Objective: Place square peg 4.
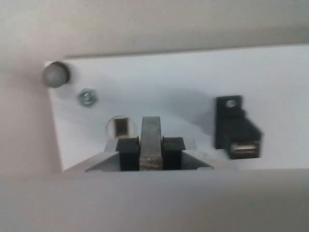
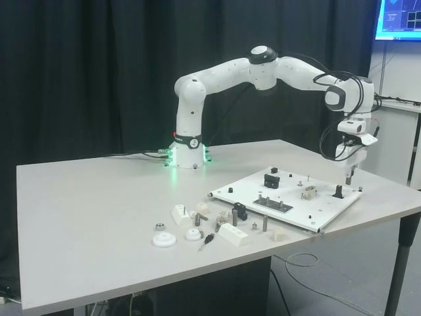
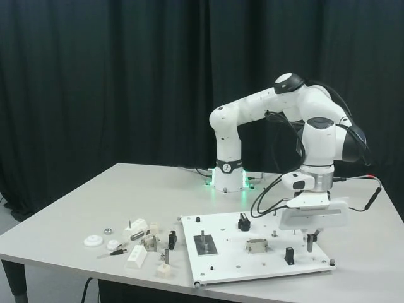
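Observation:
My gripper (image 1: 150,153) is shut on the grey square peg (image 1: 150,137), which stands upright between the black pads (image 1: 127,151). The peg's lower end hangs just above the white board (image 1: 193,82), close beside a small square hole (image 1: 120,126) and not in it. In the room views the gripper (image 2: 348,172) (image 3: 310,241) hovers over the board's (image 2: 293,214) (image 3: 252,268) corner farthest from the loose parts, with the peg (image 2: 348,176) (image 3: 310,244) pointing down.
On the board stand a black fixture (image 1: 235,128) (image 2: 338,191) (image 3: 290,255) near the gripper, a metal bracket (image 2: 308,192) (image 3: 255,245), another black block (image 2: 271,180) (image 3: 243,222) and an upright pin (image 2: 263,199) (image 3: 202,240). Several loose white and grey parts (image 2: 197,227) (image 3: 136,243) lie on the table beside the board.

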Motion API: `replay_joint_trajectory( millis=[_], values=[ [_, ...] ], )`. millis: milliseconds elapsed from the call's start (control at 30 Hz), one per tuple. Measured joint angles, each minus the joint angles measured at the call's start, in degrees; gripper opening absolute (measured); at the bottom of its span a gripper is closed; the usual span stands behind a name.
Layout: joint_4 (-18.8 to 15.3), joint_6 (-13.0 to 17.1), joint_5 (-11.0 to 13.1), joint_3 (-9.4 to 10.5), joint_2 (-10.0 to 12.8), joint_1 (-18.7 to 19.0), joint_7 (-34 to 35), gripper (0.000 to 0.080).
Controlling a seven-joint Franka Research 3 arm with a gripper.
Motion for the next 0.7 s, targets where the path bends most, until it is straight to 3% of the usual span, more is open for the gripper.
replay_joint_trajectory(
  millis=[700],
  values=[
    [-1.25, 0.44, -5.64, -5.31, -0.01, -3.69, -4.01, 0.0097]
  ],
)
